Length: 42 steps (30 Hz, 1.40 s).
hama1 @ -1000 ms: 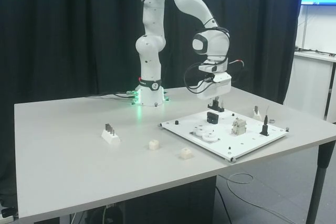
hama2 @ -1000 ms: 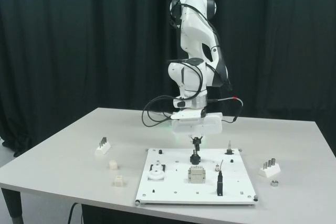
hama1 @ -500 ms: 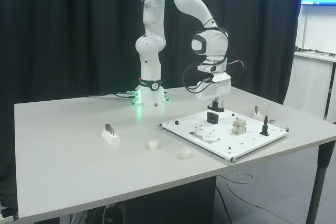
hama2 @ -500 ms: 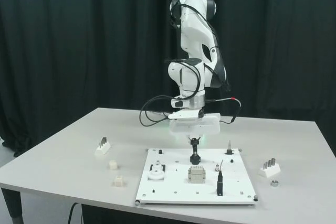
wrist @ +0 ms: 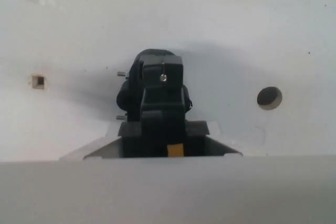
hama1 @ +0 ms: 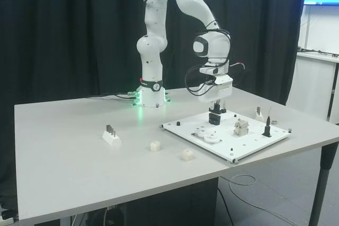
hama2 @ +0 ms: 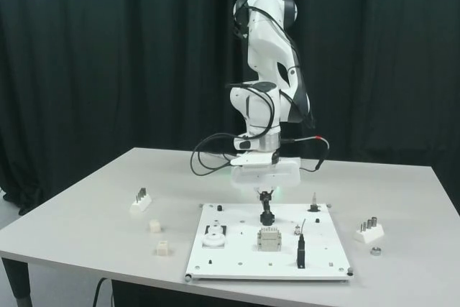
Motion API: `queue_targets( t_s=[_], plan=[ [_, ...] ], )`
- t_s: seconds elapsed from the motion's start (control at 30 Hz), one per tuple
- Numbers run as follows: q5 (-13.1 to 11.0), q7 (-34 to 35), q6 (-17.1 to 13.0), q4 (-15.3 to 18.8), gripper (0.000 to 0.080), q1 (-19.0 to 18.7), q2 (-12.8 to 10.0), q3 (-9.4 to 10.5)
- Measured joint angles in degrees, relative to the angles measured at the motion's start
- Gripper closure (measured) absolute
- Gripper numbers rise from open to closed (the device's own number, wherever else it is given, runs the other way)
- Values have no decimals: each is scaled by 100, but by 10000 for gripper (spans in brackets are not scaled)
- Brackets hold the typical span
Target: Insert D-SUB.
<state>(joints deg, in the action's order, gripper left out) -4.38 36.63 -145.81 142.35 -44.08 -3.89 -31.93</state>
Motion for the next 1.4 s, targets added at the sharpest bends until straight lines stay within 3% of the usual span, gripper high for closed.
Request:
queue_targets(
  t_s=[1.4],
  plan=[
    [-73, 149, -13, 12, 649, -4, -55, 76]
  ],
)
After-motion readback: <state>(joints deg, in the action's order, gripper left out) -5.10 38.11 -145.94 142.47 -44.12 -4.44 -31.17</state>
